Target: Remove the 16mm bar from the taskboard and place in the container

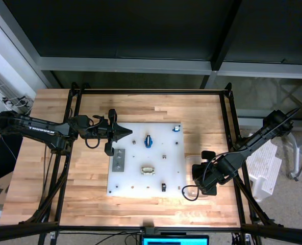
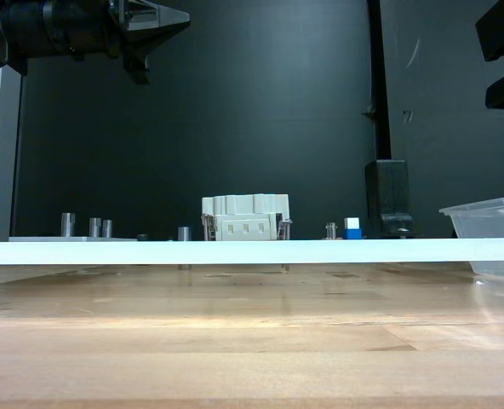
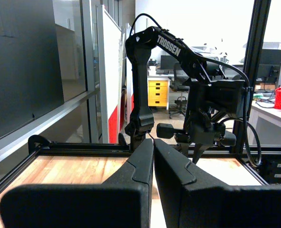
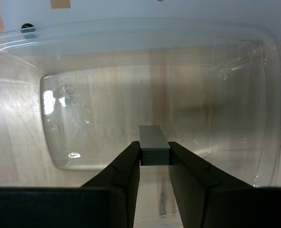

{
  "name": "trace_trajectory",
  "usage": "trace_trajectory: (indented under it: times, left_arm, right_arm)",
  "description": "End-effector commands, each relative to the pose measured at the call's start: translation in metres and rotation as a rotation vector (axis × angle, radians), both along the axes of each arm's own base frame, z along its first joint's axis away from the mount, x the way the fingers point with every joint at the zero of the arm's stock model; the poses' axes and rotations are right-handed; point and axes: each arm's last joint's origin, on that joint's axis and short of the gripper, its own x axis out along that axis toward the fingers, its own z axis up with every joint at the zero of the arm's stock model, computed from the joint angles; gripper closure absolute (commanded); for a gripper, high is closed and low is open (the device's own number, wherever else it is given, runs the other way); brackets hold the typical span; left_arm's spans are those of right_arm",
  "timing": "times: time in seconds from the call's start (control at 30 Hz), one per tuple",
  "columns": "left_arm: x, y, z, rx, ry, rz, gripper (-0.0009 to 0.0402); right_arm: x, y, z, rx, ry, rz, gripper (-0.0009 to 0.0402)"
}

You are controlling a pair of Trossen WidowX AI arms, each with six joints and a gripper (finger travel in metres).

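Item: the 16mm bar [image 4: 154,142], dull grey, clamped by its sides between the two fingers of the right gripper [image 4: 154,148], one end jutting past the fingertips. Location: over the container [image 4: 254,95], a clear tray with rounded corners lying on the wooden table [image 1: 39,178] just right of the taskboard [image 1: 156,176], at its near-right corner; the bar hangs within the tray's outline, and whether it touches the floor cannot be told. Taskboard: white square plate, carrying a grey block [image 1: 120,161] on its left side, a blue knob [image 1: 148,140] towards the far edge, a metal connector [image 1: 148,170] near the middle, and several short metal pegs [image 2: 94,227] standing upright. Left gripper [image 1: 130,132]: raised well above the board's far-left corner, pointing right, fingers [image 3: 135,166] drawn together with only a thin slit between them, holding nothing. Left arm reaches in from the table's left edge, right arm from its right edge
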Motion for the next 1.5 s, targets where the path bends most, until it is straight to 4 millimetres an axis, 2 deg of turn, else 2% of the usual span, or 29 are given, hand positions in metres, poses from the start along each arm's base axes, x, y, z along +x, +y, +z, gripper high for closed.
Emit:
trace_trajectory:
  times: [0.03,0.33,0.5,0.67,1.03,1.33,1.5]
  left_arm:
    - [0.000,0.000,0.000,0.000,0.000,0.000,0.0393]
    - [0.000,0.000,0.000,0.000,0.000,0.000,0.0393]
    - [0.000,0.000,0.000,0.000,0.000,0.000,0.0393]
    - [0.000,0.000,0.000,0.000,0.000,0.000,0.0393]
    - [0.000,0.000,0.000,0.000,0.000,0.000,0.0393]
    - [0.000,0.000,0.000,0.000,0.000,0.000,0.0393]
    - [0.000,0.000,0.000,0.000,0.000,0.000,0.0393]
  right_arm:
    - [0.000,0.000,0.000,-0.002,0.001,-0.003,0.0278]
    - [0.000,0.000,0.000,-0.001,-0.001,-0.003,0.0210]
    - [0.000,-0.005,0.007,0.017,-0.030,-0.014,0.0205]
    - [0.003,-0.027,0.029,0.030,-0.170,-0.048,0.0226]
    - [0.015,-0.076,0.071,-0.081,-0.567,-0.046,0.0302]
    - [0.016,-0.117,0.086,-0.061,-0.945,-0.008,0.0392]
    - [0.016,-0.138,0.083,-0.027,-1.156,0.005,0.0389]
